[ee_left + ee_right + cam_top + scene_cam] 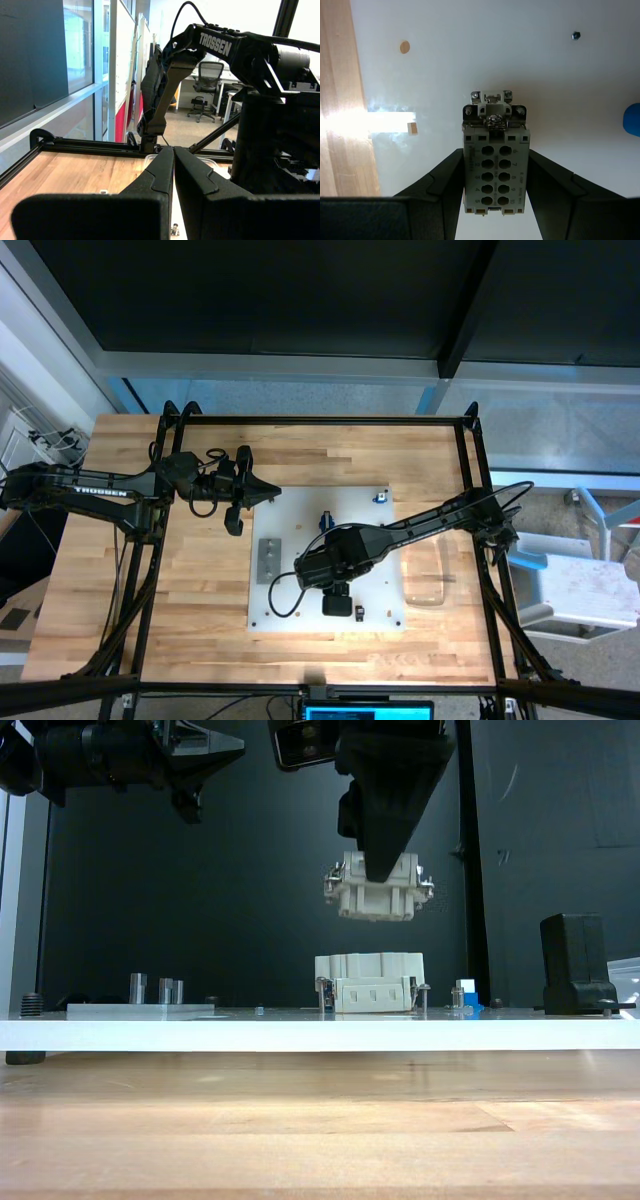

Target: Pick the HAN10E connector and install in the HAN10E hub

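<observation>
- while the right arm (440, 515) reaches inward in the high view, the right gripper (337, 602) hangs over the near part of the white task board (385, 540); what its fingers hold cannot be told from above.
- in the same view the left gripper (272, 494) sits by the board's far left corner, at the edge of the wooden table (120, 580), well apart from the right gripper's fingers. a grey metal plate (270, 558) lies on the board just left of those fingers.
- in the low view the right gripper's fingers (385, 830) point straight down and clamp the han10e connector (378, 892) at its top, so the block hangs level in the air.
- directly below the fingertips the han10e hub (370, 982) stands on the board, and a clear gap separates it from the connector.
- a blue fitting (467, 1000) and a black block (575, 965) stand on the board, lower than the fingers and to their right.
- in the left wrist view the left gripper's fingers (150, 185) are pressed together with nothing between them, and the right arm rises beyond their tips.
- in the right wrist view the connector sits between the two fingers, each pad touching a long side. its face of numbered holes is turned to the camera, and its screwed metal end reaches past the fingertips over bare board.
</observation>
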